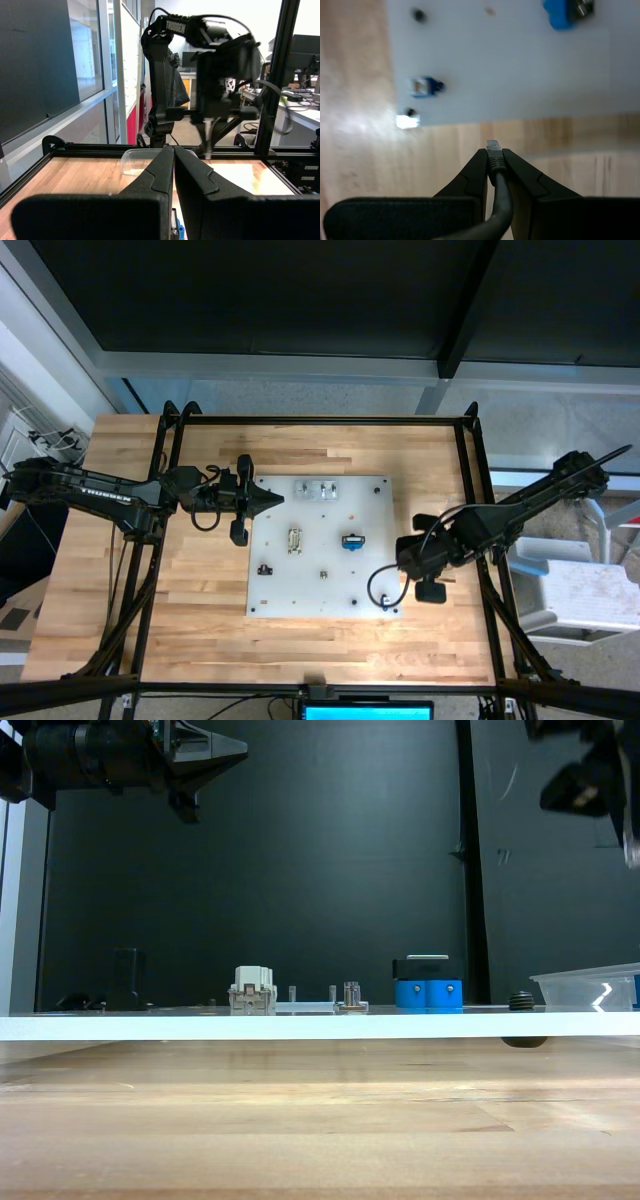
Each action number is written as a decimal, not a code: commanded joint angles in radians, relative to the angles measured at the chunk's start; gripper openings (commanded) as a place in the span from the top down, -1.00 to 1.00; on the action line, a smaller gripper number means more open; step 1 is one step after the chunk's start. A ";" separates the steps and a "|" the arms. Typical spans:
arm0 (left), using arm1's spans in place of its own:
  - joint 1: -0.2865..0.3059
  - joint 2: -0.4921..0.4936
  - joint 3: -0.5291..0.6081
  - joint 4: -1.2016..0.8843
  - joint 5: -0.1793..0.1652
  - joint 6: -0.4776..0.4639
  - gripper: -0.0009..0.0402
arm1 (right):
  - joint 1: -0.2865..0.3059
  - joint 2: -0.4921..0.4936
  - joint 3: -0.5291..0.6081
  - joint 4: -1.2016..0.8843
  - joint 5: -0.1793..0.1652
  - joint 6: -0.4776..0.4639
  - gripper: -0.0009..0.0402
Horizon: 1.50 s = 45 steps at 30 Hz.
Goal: Remove the rj45 connector and place it in the container
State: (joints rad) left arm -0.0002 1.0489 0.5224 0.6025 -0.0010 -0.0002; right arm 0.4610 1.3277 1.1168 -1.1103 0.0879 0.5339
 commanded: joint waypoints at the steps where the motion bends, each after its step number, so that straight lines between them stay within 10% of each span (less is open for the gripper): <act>1: 0.000 0.000 0.000 0.000 0.000 0.000 0.95 | -0.045 -0.053 -0.071 0.001 -0.006 -0.001 0.96; 19: 0.000 0.000 0.000 0.000 0.000 0.000 0.95 | -0.239 -0.279 -0.364 -0.010 -0.032 -0.061 0.96; 45: 0.000 0.000 0.000 0.000 0.000 0.000 0.95 | -0.265 -0.344 -0.415 -0.034 -0.028 -0.032 0.89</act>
State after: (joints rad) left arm -0.0002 1.0489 0.5228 0.6022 -0.0010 -0.0002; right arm 0.1955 0.9825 0.7002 -1.1450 0.0593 0.4953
